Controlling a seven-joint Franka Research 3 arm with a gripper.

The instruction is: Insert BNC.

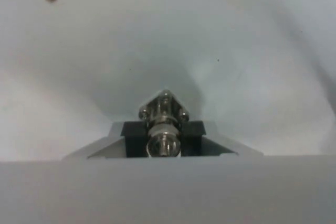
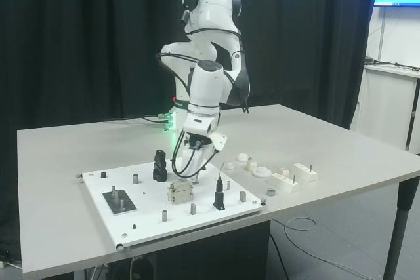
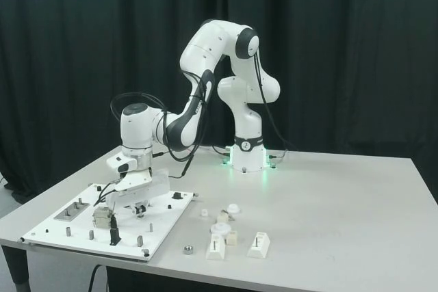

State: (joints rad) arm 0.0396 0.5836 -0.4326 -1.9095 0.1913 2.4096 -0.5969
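In the wrist view a metal BNC connector [image 1: 164, 142] sits between the two black pads [image 1: 134, 139] of my gripper [image 1: 164, 149], which is shut on it. Just beyond its tip is a square-flanged metal socket [image 1: 164, 108] with corner screws, on the white board [image 1: 79, 77]. I cannot tell whether plug and socket touch. In the room views the gripper [image 2: 194, 160] [image 3: 139, 204] is low over the middle of the white board [image 2: 151, 224] [image 3: 55, 237], fingers pointing down. The connector itself is hidden there.
On the board stand a black connector [image 2: 159, 165], a grey block [image 2: 178, 193], a black upright part [image 2: 219, 196], a grey plate with pegs [image 2: 119, 201] and several small posts. Loose white parts [image 2: 289, 178] [image 3: 233, 237] and a nut [image 2: 270, 193] lie on the grey table beside the board.
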